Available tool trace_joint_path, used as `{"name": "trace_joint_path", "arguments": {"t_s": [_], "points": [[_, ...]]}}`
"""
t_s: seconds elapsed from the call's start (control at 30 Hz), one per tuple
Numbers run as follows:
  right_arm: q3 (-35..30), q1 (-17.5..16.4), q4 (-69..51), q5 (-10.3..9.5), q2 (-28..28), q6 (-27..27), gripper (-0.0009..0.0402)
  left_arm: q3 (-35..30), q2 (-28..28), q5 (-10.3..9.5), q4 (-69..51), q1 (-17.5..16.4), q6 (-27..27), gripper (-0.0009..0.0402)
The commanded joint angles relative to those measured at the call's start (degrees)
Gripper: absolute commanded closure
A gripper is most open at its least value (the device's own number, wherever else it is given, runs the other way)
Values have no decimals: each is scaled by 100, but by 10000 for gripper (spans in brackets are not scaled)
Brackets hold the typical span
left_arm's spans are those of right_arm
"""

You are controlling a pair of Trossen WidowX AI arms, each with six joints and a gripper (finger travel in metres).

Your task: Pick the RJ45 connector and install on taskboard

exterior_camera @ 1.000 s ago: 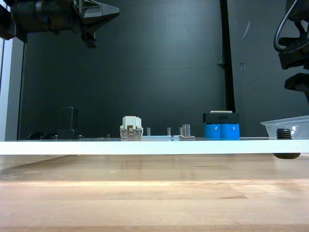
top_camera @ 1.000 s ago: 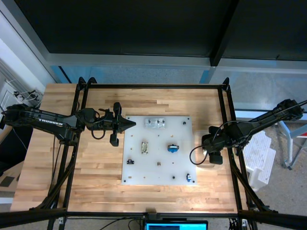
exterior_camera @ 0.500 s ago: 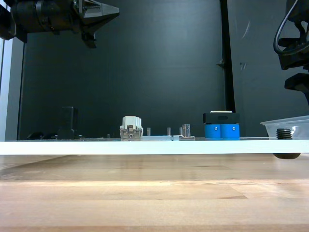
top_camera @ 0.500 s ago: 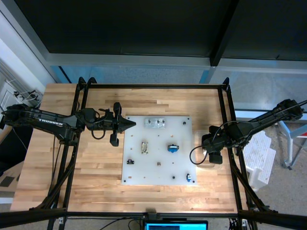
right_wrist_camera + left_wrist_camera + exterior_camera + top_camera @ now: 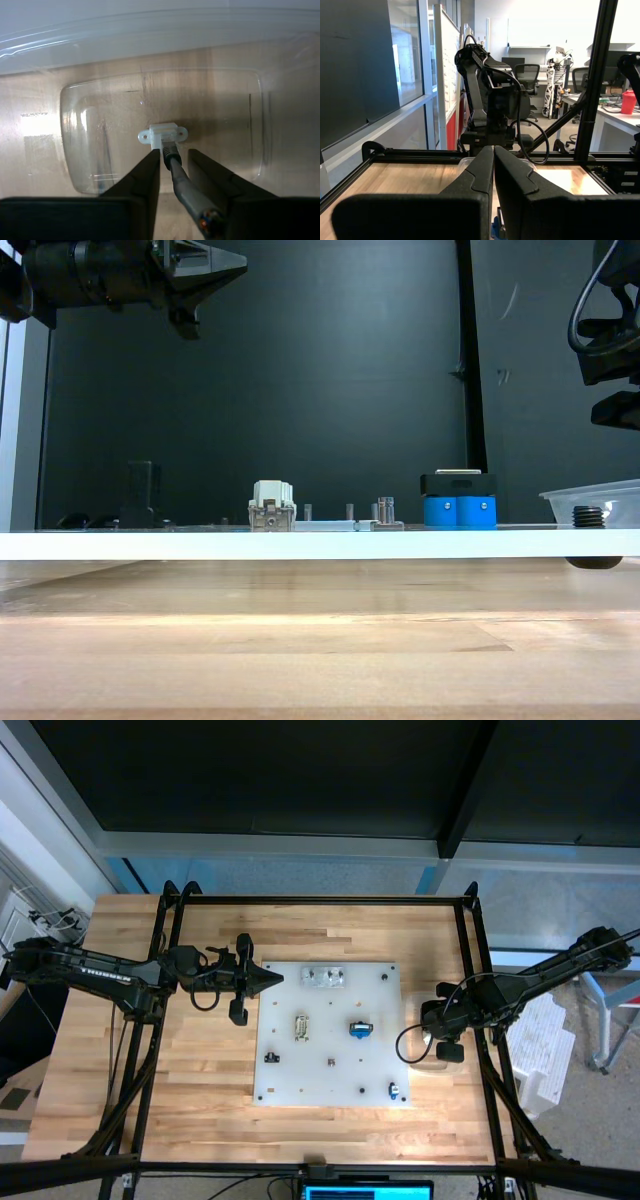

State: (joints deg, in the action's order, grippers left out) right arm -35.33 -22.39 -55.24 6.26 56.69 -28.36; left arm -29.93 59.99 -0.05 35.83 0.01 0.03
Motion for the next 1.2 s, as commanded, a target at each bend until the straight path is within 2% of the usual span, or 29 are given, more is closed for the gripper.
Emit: {"name": "trace_joint_path", "arguments": {"t_s": [0.03,0.13,0.3,0.47,0.97,1.2], "points": [[-39,-2,-46,-37,0,9,363,-2,0,2,0,-2,0,393],[-98,-7,-127,-35,0,28,395,-2,0,2,0,-2,-2,393],[-170,-13,-166,-42,-4,52,390,-2,0,2,0,0,-2,393],[-286,-15,-247,-131,-7,74,393,-2,0,2,0,-2,0,393],[-1521,-15,-1355,-136,-7,22,393,-2,0,2,0,0,0,393],[-1626,-28,-1453,-129,22,22,393,-2,0,2,0,0,-2,393]]}}
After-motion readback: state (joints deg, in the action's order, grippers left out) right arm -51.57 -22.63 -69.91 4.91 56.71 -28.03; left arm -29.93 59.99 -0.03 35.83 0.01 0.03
